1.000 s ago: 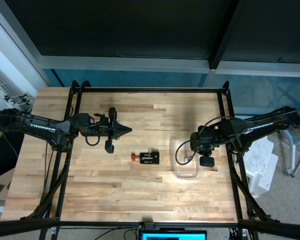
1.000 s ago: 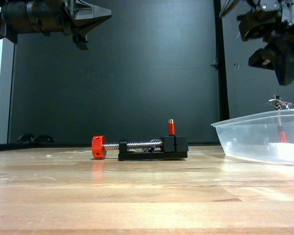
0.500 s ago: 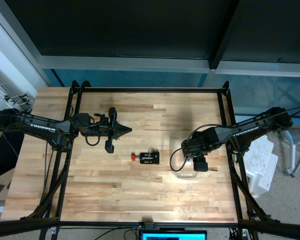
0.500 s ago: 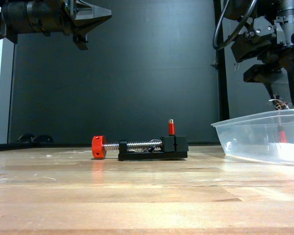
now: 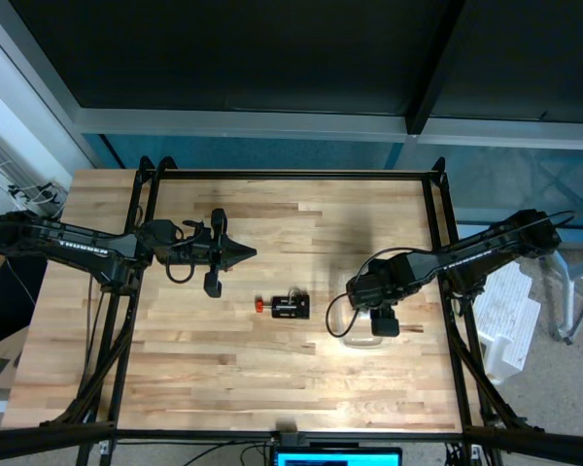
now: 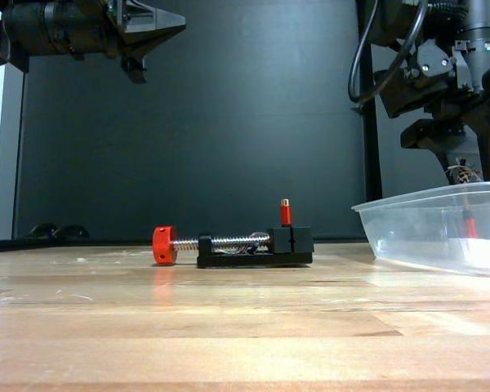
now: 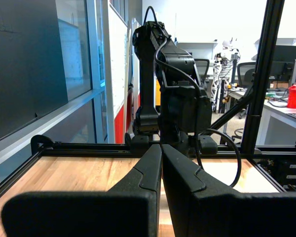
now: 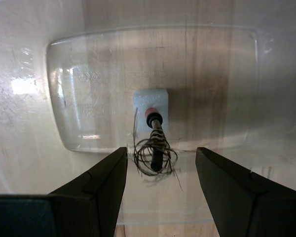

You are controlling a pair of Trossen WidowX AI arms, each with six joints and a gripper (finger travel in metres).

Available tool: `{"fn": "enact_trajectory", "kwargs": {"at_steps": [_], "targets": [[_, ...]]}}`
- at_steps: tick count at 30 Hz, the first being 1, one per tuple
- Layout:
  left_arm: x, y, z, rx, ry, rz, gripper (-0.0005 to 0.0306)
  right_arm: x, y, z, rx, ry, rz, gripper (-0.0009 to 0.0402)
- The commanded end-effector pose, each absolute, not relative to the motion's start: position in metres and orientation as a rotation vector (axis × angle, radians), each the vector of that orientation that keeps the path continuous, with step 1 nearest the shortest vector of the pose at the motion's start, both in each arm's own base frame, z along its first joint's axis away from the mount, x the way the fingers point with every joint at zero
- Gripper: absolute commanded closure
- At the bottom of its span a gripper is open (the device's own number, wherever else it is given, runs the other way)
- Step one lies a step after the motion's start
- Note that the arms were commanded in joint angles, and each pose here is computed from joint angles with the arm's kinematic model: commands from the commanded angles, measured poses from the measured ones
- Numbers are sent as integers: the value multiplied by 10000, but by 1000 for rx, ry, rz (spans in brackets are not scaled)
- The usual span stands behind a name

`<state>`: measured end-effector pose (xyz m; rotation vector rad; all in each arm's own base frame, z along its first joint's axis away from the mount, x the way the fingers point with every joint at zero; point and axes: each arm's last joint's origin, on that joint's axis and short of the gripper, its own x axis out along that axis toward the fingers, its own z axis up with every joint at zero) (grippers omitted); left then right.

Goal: Pick the rca connector and install on the hub

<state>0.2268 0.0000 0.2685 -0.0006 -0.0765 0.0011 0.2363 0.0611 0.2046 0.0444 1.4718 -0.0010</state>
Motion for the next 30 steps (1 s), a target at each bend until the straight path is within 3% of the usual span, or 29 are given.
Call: {"fn": "enact_trajectory", "kwargs": {"at_steps": [1,16,30], "targets": [[2269,0,2686,0,-76,1,300,2383,619,2039,44,1458,4,201],[2269,0,2686,0,-76,1,300,2438,641,1935,35,1456,3,205],[2269,0,2686,-1,-76,1,300,2461,657,1849,31,1449,9,303]]}}
